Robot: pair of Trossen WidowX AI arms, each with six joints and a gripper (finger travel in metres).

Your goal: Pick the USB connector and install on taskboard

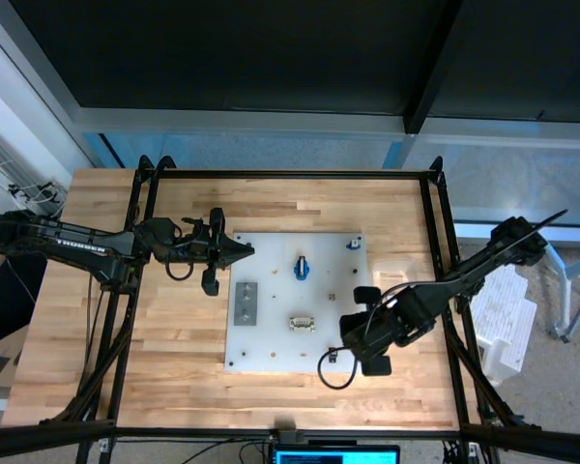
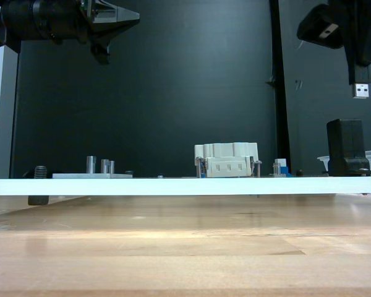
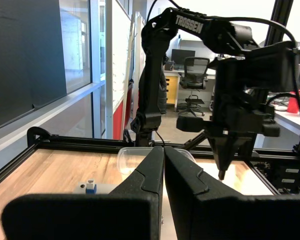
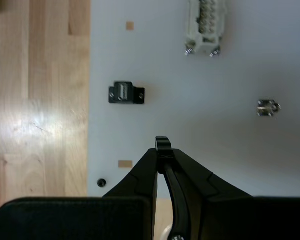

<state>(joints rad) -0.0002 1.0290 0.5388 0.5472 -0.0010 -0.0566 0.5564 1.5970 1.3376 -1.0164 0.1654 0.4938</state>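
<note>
Two grippers aloft: left (image 1: 246, 250), right (image 4: 162, 154) pinching USB connector (image 2: 360, 88).

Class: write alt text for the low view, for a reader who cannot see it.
The right hand, high at the right, grips a USB connector that hangs plug-down in the air above the white taskboard. The left hand is raised high at the left, shut and pointing inward.
</note>
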